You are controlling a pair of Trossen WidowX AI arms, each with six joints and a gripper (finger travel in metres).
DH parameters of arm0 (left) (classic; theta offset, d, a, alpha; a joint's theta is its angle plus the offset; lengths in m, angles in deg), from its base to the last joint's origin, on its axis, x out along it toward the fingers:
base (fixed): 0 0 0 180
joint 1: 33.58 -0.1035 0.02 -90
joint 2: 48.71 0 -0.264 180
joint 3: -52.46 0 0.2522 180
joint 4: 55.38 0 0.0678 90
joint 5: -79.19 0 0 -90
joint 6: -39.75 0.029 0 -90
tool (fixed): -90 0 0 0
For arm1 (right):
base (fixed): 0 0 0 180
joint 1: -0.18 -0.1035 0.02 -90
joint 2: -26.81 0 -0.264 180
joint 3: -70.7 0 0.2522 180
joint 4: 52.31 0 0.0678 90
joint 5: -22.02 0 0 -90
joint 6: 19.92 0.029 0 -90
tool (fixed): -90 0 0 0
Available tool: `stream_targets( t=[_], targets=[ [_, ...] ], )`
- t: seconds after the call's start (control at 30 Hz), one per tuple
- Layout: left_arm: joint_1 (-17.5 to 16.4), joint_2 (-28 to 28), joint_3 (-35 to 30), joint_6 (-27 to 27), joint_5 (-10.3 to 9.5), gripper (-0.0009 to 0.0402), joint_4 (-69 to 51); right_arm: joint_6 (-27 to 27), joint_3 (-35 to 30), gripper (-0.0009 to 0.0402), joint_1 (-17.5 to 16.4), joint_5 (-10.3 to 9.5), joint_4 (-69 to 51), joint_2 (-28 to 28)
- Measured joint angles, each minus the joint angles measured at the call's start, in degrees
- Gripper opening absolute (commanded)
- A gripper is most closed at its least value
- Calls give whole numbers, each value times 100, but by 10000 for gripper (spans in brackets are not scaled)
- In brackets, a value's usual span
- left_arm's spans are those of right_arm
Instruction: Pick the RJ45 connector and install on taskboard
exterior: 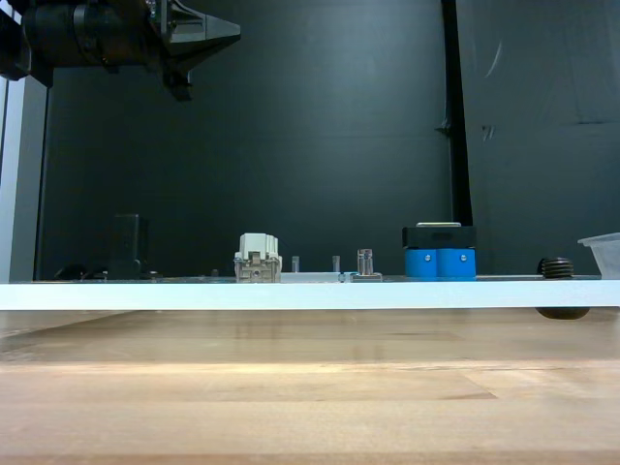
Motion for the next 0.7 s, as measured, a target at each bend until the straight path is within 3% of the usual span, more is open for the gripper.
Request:
stream_targets(
  t=[0.47, 0.7],
  targets=[
    [0, 0, -2, 0, -2, 0, 0, 0, -87, 0, 0, -105, -50, 17],
    [0, 0, 0, 0, 0, 0, 2, 0, -286, 1, 0, -105, -343, 22]
  ],
)
